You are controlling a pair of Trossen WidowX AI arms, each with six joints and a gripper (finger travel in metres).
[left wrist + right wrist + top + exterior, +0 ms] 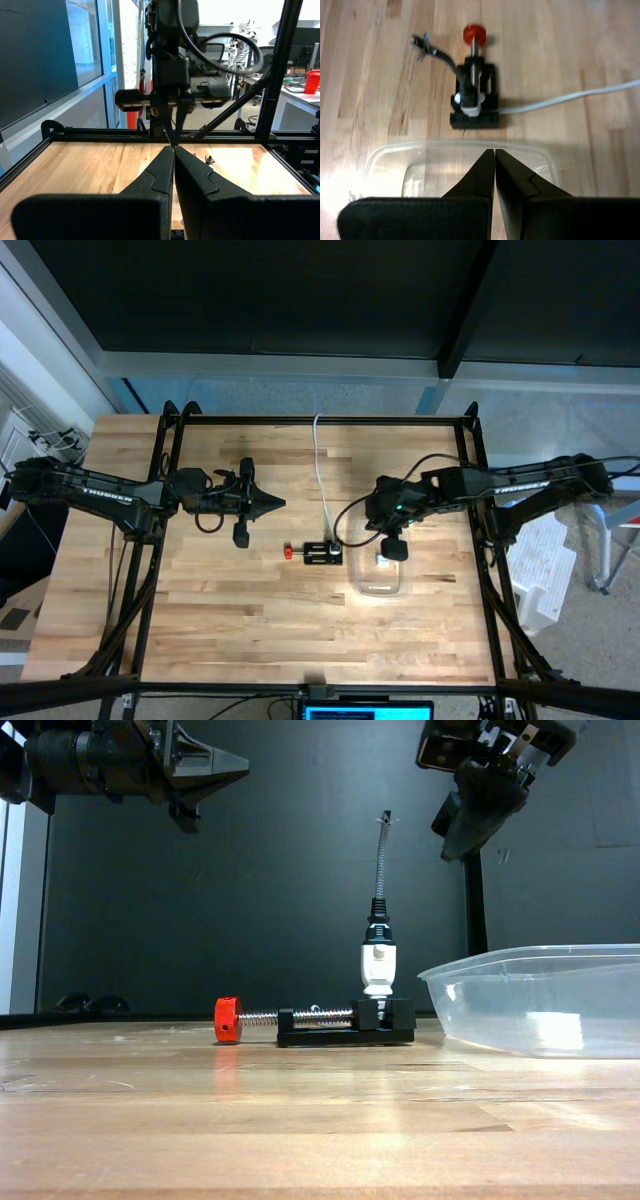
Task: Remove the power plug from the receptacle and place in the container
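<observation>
Robotics lab in an office-type room. Wooden counter (250, 630) caged in black metal framing (320, 421). Left gripper (278, 504) and right gripper (396, 551) hang over it from either side, fingers pressed together. Beyond the frame: tall windows (85, 55), a white desk (300, 97) bearing what may be a red cup (311, 81). Screen (365, 710) at the counter's near edge.

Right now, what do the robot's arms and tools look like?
Both arms are black and thin, with white lettering and looping black cables. The left tool, over the table's left half, and the right tool, above the container, are black, ending in pointy wedge-shaped fingers. A green light glows on the right arm.
</observation>
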